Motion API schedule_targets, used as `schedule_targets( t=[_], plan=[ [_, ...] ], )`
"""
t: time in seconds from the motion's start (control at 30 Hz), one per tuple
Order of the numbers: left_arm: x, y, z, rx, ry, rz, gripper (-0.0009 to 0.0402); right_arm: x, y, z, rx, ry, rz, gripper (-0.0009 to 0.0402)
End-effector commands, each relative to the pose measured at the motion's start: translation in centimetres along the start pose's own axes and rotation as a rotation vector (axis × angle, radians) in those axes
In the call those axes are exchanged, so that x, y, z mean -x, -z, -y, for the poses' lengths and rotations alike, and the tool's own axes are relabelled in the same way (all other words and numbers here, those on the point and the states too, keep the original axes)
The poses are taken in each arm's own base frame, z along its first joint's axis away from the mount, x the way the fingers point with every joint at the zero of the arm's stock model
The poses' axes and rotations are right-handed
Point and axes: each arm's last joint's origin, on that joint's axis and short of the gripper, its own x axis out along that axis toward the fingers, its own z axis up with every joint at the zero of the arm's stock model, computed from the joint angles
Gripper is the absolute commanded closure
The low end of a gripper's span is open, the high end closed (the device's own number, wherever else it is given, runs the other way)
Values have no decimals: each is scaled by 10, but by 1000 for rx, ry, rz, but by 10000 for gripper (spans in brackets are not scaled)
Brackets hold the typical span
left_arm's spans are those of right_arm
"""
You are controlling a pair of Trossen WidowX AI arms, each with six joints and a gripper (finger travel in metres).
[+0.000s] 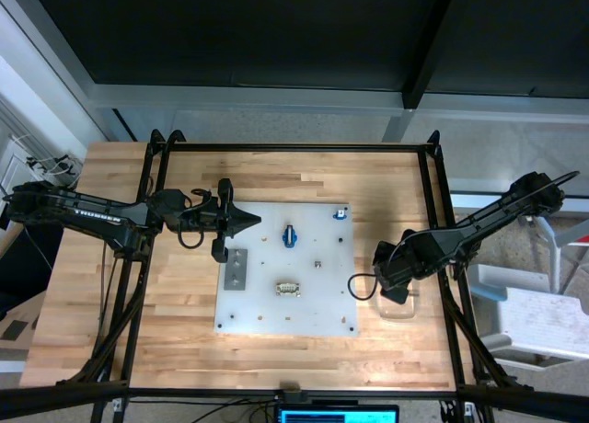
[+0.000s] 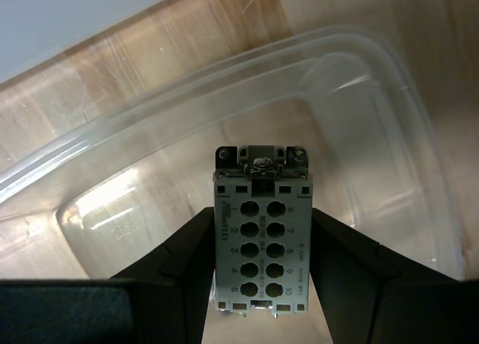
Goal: Remove the HAN10-E connector and place it in the container
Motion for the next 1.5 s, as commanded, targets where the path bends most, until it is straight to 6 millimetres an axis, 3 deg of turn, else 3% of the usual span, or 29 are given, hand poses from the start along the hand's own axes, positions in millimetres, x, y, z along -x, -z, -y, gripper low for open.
schedule_targets(
  t=[0.03,0.43,0.73,0.83,1.23,1.37,1.5],
  plan=[
    [0,0,0,0,0,1,393,-6,3,-1,-14,-4,12,393],
    [0,0,0,0,0,1,393,-26,13,-4,-38,-34,31,393],
    [0,0,0,0,0,1,393,-27,13,-5,-40,-43,42,387],
    [0,0,0,0,0,1,393,-27,13,-6,-40,-50,47,358],
    [0,0,0,0,0,1,393,-27,13,-6,-40,-57,49,148],
    [0,0,0,0,0,1,393,-27,12,-7,-44,-62,52,112],
    [0,0,0,0,0,1,393,-27,12,-7,-45,-66,54,101]
  ],
)
